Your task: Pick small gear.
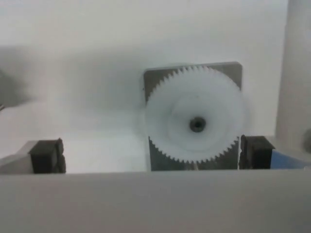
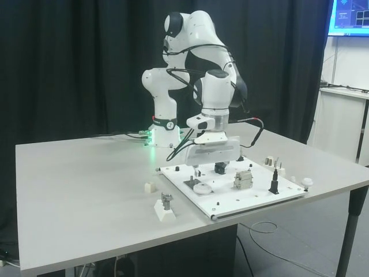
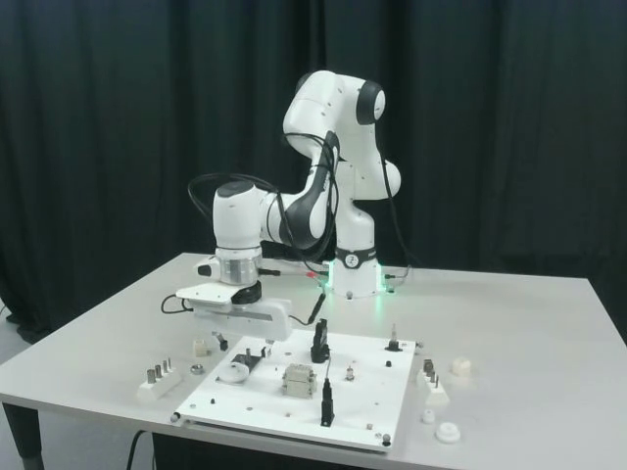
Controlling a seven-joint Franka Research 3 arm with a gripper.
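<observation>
A white toothed gear with a dark centre hole sits on a grey plate on the white board. My gripper hangs just above it and is open, with wide-spread black fingertips. The gear lies below the gap, much closer to one fingertip than to the other. From the first room view the gear lies under the gripper. The second room view shows the gear below the gripper at the board's left part.
On the board stand a grey block, a black upright part and a black post. A white holder with pins and a small white piece lie beside the board. White round parts rest off its other side.
</observation>
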